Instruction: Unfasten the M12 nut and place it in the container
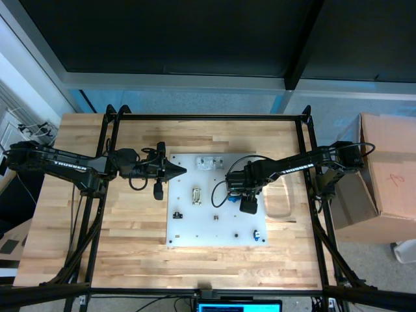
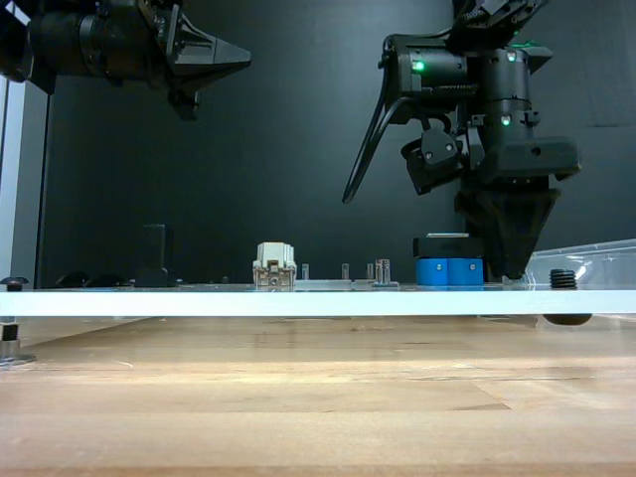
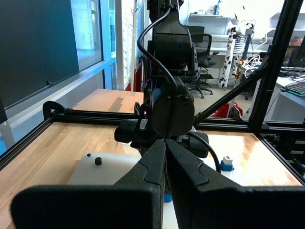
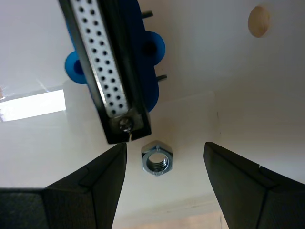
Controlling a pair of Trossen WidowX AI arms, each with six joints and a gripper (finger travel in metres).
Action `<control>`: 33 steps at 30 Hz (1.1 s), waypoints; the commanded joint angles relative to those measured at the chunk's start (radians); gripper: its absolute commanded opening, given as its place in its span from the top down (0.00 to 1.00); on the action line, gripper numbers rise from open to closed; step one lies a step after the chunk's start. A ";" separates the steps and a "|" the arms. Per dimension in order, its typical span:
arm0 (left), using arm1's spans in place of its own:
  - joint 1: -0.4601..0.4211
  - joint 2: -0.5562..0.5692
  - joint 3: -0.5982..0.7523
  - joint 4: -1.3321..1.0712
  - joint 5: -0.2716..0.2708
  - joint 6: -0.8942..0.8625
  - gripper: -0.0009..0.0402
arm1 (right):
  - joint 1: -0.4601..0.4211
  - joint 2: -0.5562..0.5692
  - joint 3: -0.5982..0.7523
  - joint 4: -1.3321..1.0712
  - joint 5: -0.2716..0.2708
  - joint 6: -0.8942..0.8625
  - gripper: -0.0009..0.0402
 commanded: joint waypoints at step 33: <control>0.000 0.000 0.000 0.000 0.000 0.000 0.98 | 0.002 -0.051 0.030 -0.042 0.000 -0.014 0.94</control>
